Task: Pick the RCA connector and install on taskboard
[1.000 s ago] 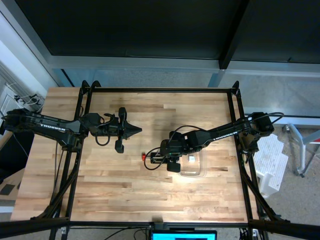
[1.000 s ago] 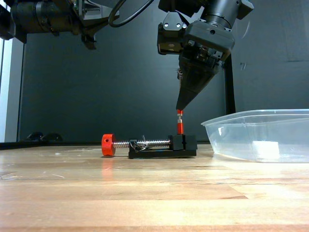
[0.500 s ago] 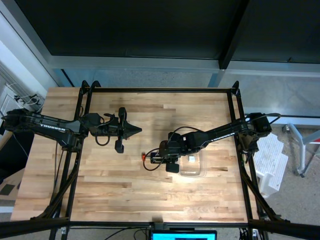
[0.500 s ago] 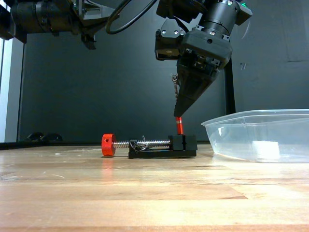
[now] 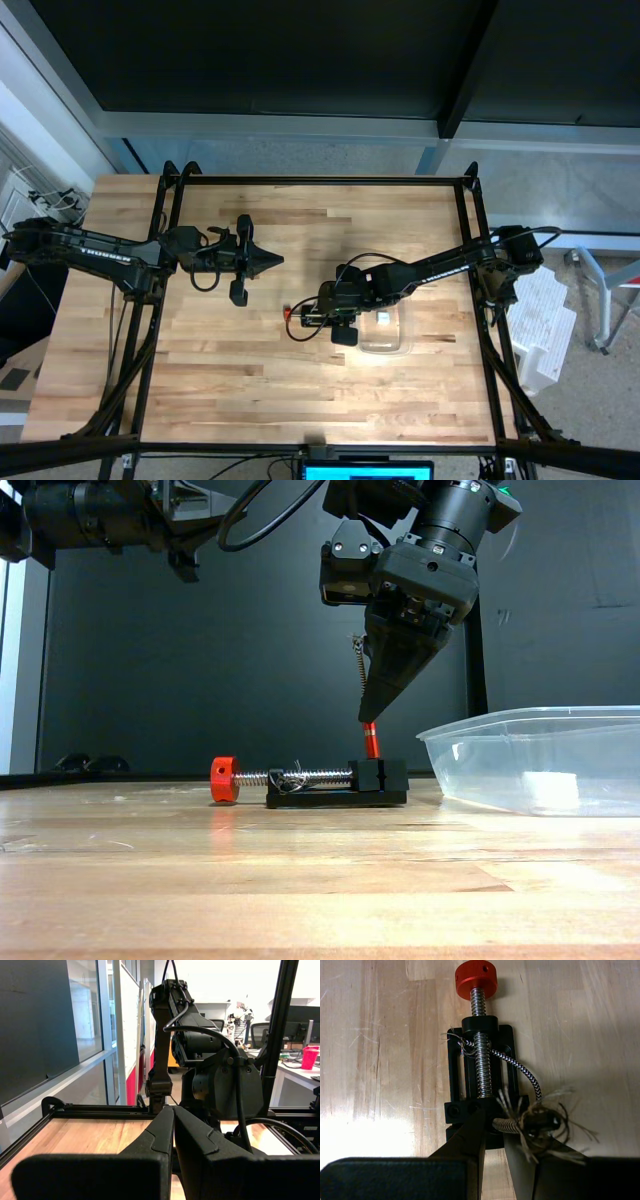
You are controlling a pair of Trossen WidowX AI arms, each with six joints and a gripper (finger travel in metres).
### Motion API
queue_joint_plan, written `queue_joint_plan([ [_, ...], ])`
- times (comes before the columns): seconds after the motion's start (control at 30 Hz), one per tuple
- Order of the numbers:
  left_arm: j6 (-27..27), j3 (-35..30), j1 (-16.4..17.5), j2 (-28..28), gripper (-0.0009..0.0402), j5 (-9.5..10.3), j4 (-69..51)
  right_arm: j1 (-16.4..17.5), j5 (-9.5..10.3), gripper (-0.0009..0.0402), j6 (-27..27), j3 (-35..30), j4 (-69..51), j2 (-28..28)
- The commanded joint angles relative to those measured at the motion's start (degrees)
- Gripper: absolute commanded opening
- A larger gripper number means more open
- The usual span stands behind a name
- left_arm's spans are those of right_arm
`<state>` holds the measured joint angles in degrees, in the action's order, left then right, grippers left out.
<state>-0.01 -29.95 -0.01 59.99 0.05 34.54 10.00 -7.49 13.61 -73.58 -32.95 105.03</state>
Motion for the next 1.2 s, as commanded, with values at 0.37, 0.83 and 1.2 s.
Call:
queue_joint_plan([
  [0.37,0.00,0.00,0.00,0.00,0.0000,-0.02,0.00,0.00,-0.02,0.0082,-0.09,0.07,-0.59,-1.07],
  [0.83,0.02,0.00,0.00,0.02,0.0000,-0.02,0.00,0.07,-0.44,0.0180,-0.42,0.07,-5.03,-5.84],
  [1.2,0.00,0.00,0.02,0.02,0.0000,-0.02,0.00,0.13,-0.42,0.0171,-0.66,0.07,-7.45,-8.94],
])
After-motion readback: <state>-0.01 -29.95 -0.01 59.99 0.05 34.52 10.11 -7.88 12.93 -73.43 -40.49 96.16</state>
